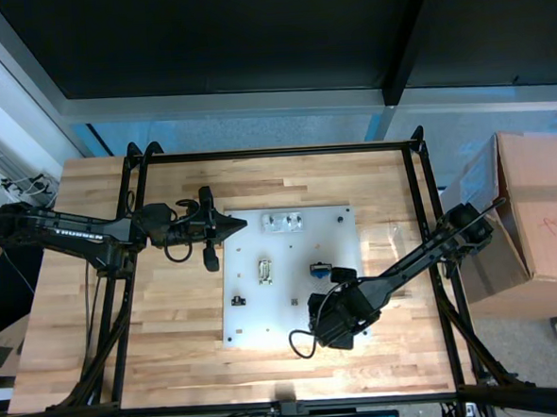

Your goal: Unfasten the M12 nut and place it in the container

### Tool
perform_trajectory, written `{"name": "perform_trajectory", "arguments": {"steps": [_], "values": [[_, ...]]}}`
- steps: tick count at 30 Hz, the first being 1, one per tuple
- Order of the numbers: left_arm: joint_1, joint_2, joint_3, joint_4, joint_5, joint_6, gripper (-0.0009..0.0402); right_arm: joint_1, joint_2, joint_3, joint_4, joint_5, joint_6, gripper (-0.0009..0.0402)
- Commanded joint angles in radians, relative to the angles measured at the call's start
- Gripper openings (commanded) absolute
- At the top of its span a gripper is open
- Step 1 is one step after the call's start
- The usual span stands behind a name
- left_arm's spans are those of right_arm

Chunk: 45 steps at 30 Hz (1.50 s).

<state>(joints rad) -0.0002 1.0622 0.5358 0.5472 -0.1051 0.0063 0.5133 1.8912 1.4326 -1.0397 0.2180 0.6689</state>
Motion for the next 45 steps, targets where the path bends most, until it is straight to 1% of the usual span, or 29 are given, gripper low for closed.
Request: {"name": "perform_trajectory", "arguments": {"steps": [1,4,5,7,9,15,18,23,34,35,36,37,38,39,40,43,44,45], "values": [[0.000,0.000,0.000,0.000,0.000,0.000,0.0000,-0.001,0.000,0.007,0.015,-0.116,-0.003,0.0000],[0.000,0.000,0.000,0.000,0.000,0.000,0.0000,-0.001,-0.001,0.008,0.063,-0.259,-0.007,0.0000],[0.000,0.000,0.000,0.001,0.000,0.000,0.0000,-0.001,-0.001,0.008,0.081,-0.299,-0.010,0.0000],[0.000,-0.001,0.000,0.004,0.000,0.000,0.0000,0.000,0.002,0.008,0.116,-0.345,-0.022,0.0000],[0.000,0.000,0.000,-0.001,0.000,0.000,0.0000,0.000,0.015,0.008,0.137,-0.353,-0.031,0.0000],[0.000,0.000,0.000,0.000,0.000,0.000,0.0000,-0.001,0.047,-0.005,0.211,-0.335,-0.048,0.0000],[0.000,0.000,0.000,0.000,0.000,0.000,0.0000,-0.002,0.048,-0.008,0.212,-0.294,-0.048,0.0000],[0.000,0.000,0.000,0.000,0.000,0.000,0.0000,-0.003,0.048,-0.015,0.193,-0.245,-0.047,0.0000],[0.000,0.000,0.000,0.000,0.000,0.000,0.0000,-0.003,0.048,-0.017,0.167,-0.230,-0.053,0.0000],[0.000,0.000,0.000,0.000,0.000,0.000,0.0000,-0.003,0.048,-0.017,0.161,-0.209,-0.056,0.0000],[0.000,0.000,0.000,0.000,0.000,0.000,0.0000,-0.003,0.046,-0.017,0.145,-0.157,-0.046,0.0000],[0.000,0.000,0.000,0.000,0.000,0.000,0.0000,-0.003,0.041,-0.014,0.114,-0.079,-0.011,0.0000],[0.000,0.000,0.000,-0.001,0.000,0.000,0.0000,-0.003,0.038,-0.011,0.083,-0.021,0.008,0.0000],[0.000,0.000,0.000,0.000,0.000,0.000,0.0000,-0.002,0.032,-0.006,0.061,0.007,0.005,0.0000],[0.000,0.000,0.000,0.000,0.000,0.000,0.0000,-0.002,0.027,-0.002,0.048,0.019,0.009,0.0000],[0.000,0.000,0.000,-0.001,0.000,0.000,0.0000,-0.002,0.017,-0.001,0.045,0.016,0.018,0.0000],[0.000,0.000,0.000,-0.003,0.000,0.000,0.0000,-0.002,0.016,-0.001,0.044,0.012,0.026,0.0000],[0.000,0.000,0.000,-0.003,0.000,0.000,0.0000,-0.002,0.014,-0.001,0.043,-0.009,0.031,0.0000]]}}
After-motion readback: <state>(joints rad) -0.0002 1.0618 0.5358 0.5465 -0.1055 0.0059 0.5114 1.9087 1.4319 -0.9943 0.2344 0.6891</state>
